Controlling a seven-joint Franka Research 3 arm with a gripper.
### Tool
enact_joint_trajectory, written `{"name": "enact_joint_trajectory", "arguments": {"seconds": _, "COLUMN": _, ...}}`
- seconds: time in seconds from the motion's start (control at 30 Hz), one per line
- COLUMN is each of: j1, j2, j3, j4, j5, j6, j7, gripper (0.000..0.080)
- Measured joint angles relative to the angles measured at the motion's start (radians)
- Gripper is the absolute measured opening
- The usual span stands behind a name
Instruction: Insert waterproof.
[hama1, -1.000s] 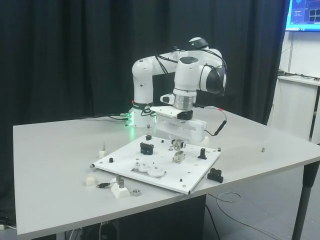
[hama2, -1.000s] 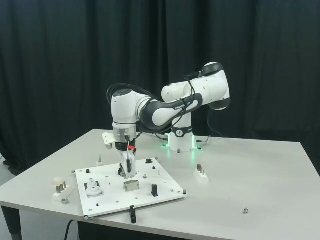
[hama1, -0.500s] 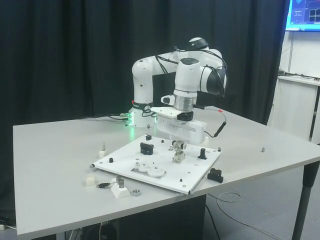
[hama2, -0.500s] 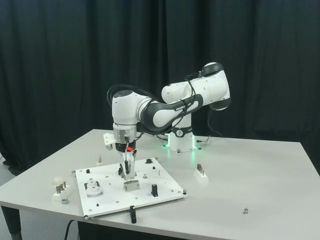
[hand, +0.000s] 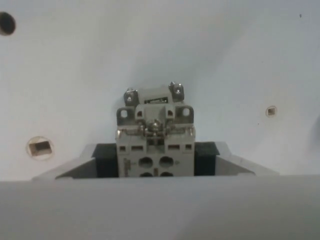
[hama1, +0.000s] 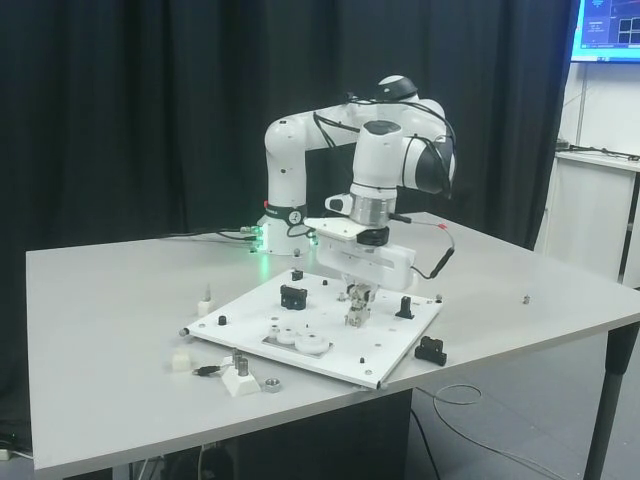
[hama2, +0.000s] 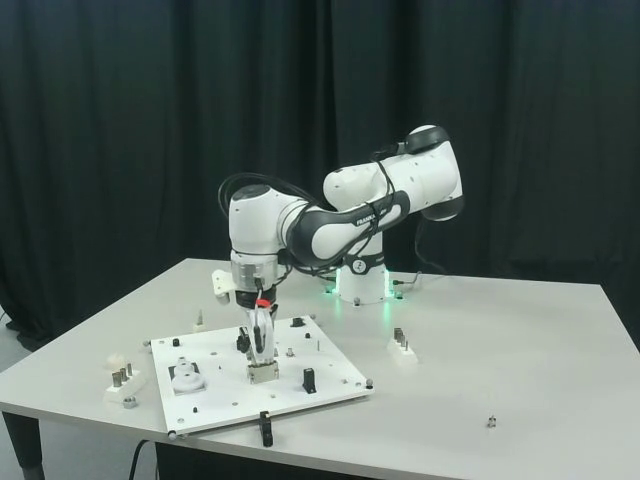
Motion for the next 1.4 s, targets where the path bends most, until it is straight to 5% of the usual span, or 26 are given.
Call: {"name": "enact_joint_trajectory", "arguments": {"seconds": 1.4, "j1": 0.031, "j2": -0.004, "j3": 0.015, "j4": -0.053, "j5": 0.023, "j6": 0.060, "j7": -0.029, "gripper": 0.0310}}
